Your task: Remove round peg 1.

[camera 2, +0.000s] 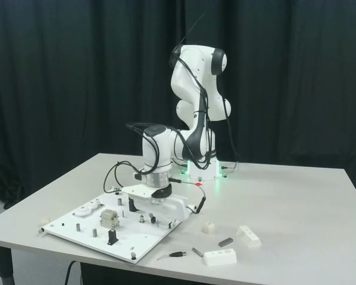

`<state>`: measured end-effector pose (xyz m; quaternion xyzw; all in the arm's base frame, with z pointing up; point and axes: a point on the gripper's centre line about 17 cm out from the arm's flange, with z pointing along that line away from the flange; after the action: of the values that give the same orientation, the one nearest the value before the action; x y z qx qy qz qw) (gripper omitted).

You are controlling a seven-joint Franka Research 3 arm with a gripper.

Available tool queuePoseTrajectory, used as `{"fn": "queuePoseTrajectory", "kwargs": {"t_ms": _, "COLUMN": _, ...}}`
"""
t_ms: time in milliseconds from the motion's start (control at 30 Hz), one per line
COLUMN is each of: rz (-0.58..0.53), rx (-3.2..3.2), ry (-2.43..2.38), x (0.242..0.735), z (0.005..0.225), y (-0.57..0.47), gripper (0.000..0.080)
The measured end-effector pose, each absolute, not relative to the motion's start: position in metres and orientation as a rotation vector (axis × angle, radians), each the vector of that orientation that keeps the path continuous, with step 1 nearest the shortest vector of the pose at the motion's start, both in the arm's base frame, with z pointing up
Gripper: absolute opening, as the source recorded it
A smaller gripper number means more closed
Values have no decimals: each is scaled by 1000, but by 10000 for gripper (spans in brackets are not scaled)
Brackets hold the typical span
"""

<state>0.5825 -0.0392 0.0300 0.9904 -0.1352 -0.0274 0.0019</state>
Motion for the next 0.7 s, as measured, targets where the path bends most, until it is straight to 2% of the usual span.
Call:
{"fn": "queuePoseTrajectory", "kwargs": {"t_ms": 33, "rz": -84, "rx": 3107, "ry": -425, "x": 582, "z": 30, "y": -39, "gripper": 680}}
{"fn": "queuePoseTrajectory", "kwargs": {"t_ms": 167, "rz": -79, "rx": 3106, "ry": -426, "x": 582, "z": 29, "y": -40, "gripper": 680}}
{"fn": "queuePoseTrajectory", "kwargs": {"t_ms": 200, "rz": -77, "rx": 3106, "ry": -427, "x": 582, "z": 29, "y": -41, "gripper": 492}}
{"fn": "queuePoseTrajectory", "kwargs": {"t_ms": 467, "rz": -59, "rx": 3103, "ry": -435, "x": 584, "z": 28, "y": -45, "gripper": 492}}
{"fn": "queuePoseTrajectory", "kwargs": {"t_ms": 500, "rz": -57, "rx": 3102, "ry": -436, "x": 584, "z": 27, "y": -47, "gripper": 142}}
{"fn": "queuePoseTrajectory", "kwargs": {"t_ms": 667, "rz": -44, "rx": 3101, "ry": -425, "x": 586, "z": 27, "y": -53, "gripper": 142}}
{"fn": "queuePoseTrajectory", "kwargs": {"t_ms": 700, "rz": -42, "rx": 3101, "ry": -421, "x": 586, "z": 26, "y": -53, "gripper": 28}}
